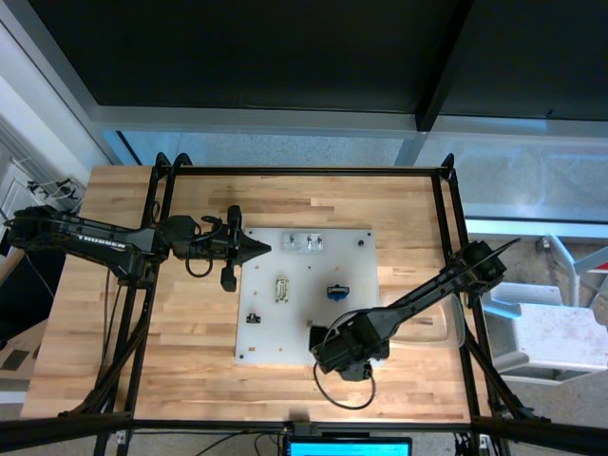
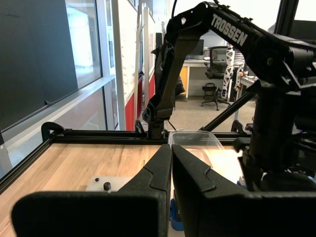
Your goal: Unfasten the M12 fastener and place in the container
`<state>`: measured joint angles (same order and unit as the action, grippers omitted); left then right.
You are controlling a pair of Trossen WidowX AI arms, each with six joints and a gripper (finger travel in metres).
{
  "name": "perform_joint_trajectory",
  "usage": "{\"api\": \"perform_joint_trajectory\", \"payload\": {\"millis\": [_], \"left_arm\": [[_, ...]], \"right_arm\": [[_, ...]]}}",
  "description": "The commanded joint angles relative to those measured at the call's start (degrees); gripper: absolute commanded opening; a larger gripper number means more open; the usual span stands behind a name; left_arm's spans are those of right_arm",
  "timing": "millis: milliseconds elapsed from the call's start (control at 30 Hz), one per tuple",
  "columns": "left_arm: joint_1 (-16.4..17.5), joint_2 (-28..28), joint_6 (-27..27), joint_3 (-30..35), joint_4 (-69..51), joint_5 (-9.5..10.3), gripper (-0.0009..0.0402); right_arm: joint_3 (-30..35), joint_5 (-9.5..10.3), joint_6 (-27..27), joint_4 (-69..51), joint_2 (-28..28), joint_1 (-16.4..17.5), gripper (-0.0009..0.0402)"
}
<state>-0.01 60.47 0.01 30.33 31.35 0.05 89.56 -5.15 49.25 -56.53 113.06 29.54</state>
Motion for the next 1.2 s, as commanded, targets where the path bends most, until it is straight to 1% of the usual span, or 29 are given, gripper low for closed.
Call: {"api": "perform_joint_trajectory", "payload": {"millis": [33, 133, 167, 200, 267, 333, 400, 500, 600, 700, 733, 767, 867, 900, 1000, 1033, 1067, 1200], "left_arm": [[0.0, 0.0, 0.0, 0.0, 0.0, -0.04, 0.0], [0.0, 0.0, 0.0, 0.0, 0.0, -0.02, 0.0], [0.0, 0.0, 0.0, 0.0, 0.0, -0.02, 0.0], [0.0, 0.0, 0.0, 0.0, 0.0, -0.02, 0.0], [0.0, 0.0, 0.0, 0.0, 0.0, -0.02, 0.0], [0.0, 0.0, 0.0, 0.0, 0.0, -0.04, 0.0], [0.0, 0.0, 0.0, 0.0, 0.0, -0.02, 0.0], [0.0, 0.0, 0.0, 0.0, 0.0, -0.02, 0.0], [0.0, 0.0, 0.0, 0.0, 0.0, -0.02, 0.0], [0.0, 0.0, 0.0, 0.0, 0.0, -0.02, 0.0], [0.0, 0.0, 0.0, 0.0, 0.0, -0.02, 0.0], [0.0, 0.0, 0.0, 0.0, 0.0, -0.02, 0.0], [0.0, 0.0, 0.0, 0.0, 0.0, -0.02, 0.0], [0.0, 0.0, 0.0, 0.0, 0.0, -0.02, 0.0], [0.0, 0.0, 0.0, 0.0, 0.0, -0.02, 0.0], [0.0, 0.0, 0.0, 0.0, 0.0, -0.04, 0.0], [0.0, 0.0, 0.0, 0.0, 0.0, -0.02, 0.0], [0.0, 0.0, 0.0, 0.0, 0.0, -0.02, 0.0]], "right_arm": [[0.0, 0.31, -19.7, 0.2, -1.5, 0.3, 0.02], [0.0, 0.57, -36.7, 0.3, -2.4, 0.5, 0.018], [0.0, 0.87, -41.6, 0.5, -2.6, 0.6, 0.017], [0.0, 0.74, -46.0, 0.7, -2.8, 0.6, 0.0159], [0.0, 0.83, -52.6, 1.2, -2.9, 0.6, 0.0132], [0.0, 0.87, -56.6, 1.4, -3.0, 0.7, 0.0097], [0.0, 0.9, -59.0, 1.6, -3.0, 0.9, 0.0057], [0.0, 0.92, -60.7, 1.6, -3.0, 0.9, -0.0007], [-0.1, 1.11, -63.0, 2.0, -3.0, 0.9, 0.0011], [-0.2, 5.51, -65.2, 2.9, -2.9, 0.9, 0.0002], [-0.5, 6.4, -66.3, 3.5, -2.9, 0.8, -0.0003], [-1.0, 7.13, -67.1, 4.3, -2.9, 0.8, 0.0001], [-3.1, 10.73, -68.6, 6.9, -2.9, 0.2, -0.0001], [-3.8, 11.37, -68.9, 7.6, -2.9, 0.0, 0.0], [-5.7, 11.61, -69.6, 9.7, -2.9, -0.4, 0.0], [-6.5, 12.55, -69.7, 10.4, -2.9, -0.5, 0.0], [-7.3, 12.83, -70.0, 11.1, -2.9, -0.6, 0.0], [-10.2, 12.85, -71.4, 13.0, -2.9, -1.1, 0.0]]}}
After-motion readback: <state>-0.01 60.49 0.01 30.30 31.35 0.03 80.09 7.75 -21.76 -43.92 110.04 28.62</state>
